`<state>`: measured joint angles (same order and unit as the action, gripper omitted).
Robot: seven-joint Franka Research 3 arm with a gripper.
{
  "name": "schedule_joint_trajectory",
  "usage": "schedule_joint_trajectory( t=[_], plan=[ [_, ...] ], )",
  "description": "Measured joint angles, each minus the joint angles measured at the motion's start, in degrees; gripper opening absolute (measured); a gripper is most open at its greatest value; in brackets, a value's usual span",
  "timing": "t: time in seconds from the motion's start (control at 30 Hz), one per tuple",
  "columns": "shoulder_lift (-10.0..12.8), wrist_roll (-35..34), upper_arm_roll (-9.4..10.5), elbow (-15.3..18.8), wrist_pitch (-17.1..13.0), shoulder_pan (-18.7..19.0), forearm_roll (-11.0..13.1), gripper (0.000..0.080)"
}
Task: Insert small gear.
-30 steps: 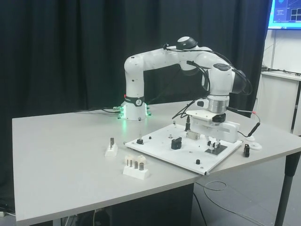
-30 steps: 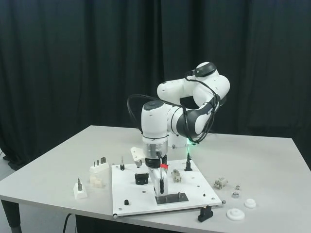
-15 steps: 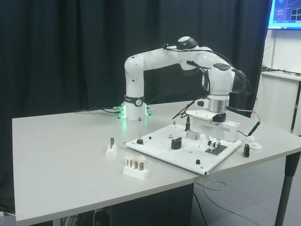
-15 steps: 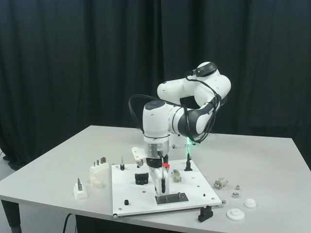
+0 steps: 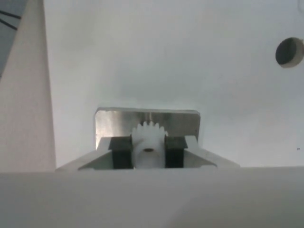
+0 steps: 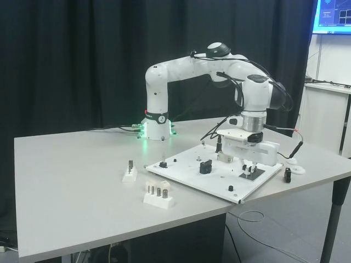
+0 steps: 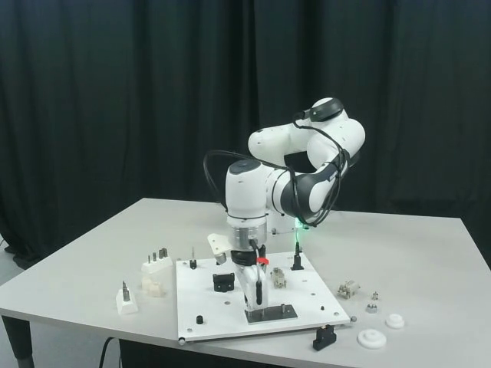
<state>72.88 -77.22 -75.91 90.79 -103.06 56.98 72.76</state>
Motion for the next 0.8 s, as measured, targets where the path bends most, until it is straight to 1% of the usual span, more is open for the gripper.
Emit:
schedule_joint_trajectory(
  t=[0.57,0.67,0.8],
  plan=[
    [0.02,1.0,0.01,0.96,-1.24,0.9,0.16,0.0139],
    [0.08,1.89,0.21,1.24,-1.83,1.1,0.17,0.0139],
    [0.08,2.26,0.82,1.91,-3.37,1.52,0.2,0.0139]
  ],
)
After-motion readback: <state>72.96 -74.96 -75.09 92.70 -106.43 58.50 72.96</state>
